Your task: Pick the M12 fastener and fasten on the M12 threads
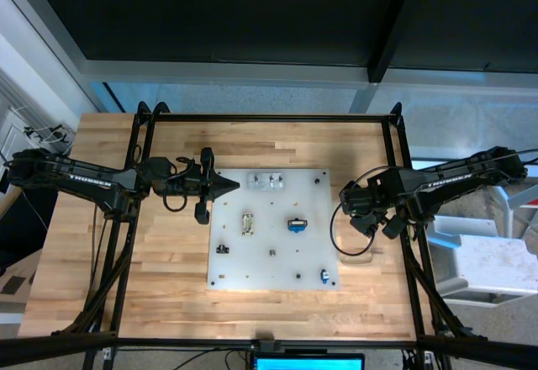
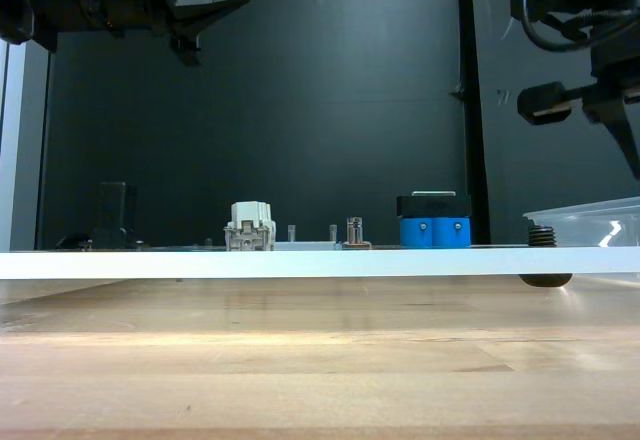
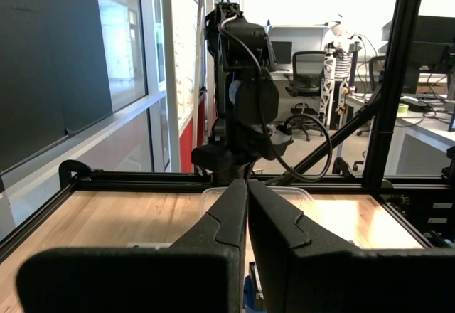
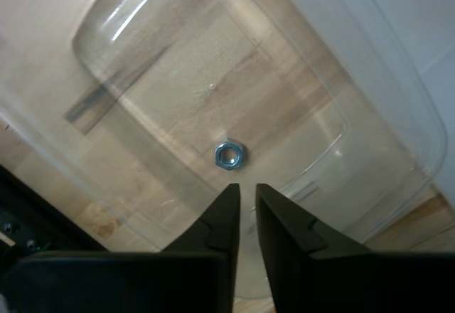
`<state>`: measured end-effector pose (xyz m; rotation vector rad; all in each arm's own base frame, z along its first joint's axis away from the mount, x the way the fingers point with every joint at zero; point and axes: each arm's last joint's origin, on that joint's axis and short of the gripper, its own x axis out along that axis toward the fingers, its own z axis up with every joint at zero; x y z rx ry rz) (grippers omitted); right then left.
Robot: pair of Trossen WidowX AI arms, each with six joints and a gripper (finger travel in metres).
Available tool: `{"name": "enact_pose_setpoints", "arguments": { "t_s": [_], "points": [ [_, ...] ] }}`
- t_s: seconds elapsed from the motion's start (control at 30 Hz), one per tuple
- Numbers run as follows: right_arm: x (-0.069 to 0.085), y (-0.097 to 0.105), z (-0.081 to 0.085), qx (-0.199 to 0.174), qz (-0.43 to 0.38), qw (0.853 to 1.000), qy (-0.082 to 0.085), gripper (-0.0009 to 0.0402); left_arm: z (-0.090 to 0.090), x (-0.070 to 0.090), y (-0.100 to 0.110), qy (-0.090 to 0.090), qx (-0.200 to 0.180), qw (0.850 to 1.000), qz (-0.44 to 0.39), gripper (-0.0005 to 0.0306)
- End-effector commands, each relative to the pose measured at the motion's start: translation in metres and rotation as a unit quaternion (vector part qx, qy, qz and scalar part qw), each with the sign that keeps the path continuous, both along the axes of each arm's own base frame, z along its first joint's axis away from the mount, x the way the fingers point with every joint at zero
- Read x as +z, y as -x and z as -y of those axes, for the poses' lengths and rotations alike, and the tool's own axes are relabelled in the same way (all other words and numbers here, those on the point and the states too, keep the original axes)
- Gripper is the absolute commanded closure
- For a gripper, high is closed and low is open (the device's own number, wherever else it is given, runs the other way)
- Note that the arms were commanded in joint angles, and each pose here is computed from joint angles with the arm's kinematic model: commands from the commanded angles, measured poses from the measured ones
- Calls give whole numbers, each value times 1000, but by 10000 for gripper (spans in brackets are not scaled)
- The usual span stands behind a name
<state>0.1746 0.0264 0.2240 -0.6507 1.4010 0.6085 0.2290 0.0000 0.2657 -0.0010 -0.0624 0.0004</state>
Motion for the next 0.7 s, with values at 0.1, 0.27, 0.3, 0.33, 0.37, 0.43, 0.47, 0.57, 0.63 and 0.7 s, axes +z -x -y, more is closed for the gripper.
{"name": "enact_pose_setpoints", "arguments": {
  "t_s": [0.1,0.27,0.3,0.33,0.37,0.43,0.47,0.57,0.63,0.7],
  "points": [
    [-8,0,-4,-8,8,1000,-2,295,0,0,0,0,0,1000,0,300],
    [-19,1,-4,-12,-16,1000,3,253,0,0,0,0,0,1000,0,300],
    [-21,0,-5,-13,-22,1000,4,247,0,0,0,0,0,1000,0,300],
    [-23,0,-5,-12,-26,1000,5,241,0,0,0,0,0,1000,0,300],
    [-25,0,-6,-12,-29,999,5,237,0,0,0,0,0,1000,0,300],
    [-28,-2,-6,-12,-29,999,5,231,0,0,0,0,0,1000,0,300],
    [-29,-3,-6,-12,-27,1000,4,230,0,0,0,0,0,1000,0,300],
    [-32,-4,-7,-11,-28,1000,5,230,0,0,0,0,0,1000,0,300],
    [-35,-5,-7,-10,-31,999,6,232,0,0,0,0,0,1000,0,300],
    [-38,-5,-7,-10,-29,999,12,233,0,0,0,0,0,1000,0,300]
  ]
}}
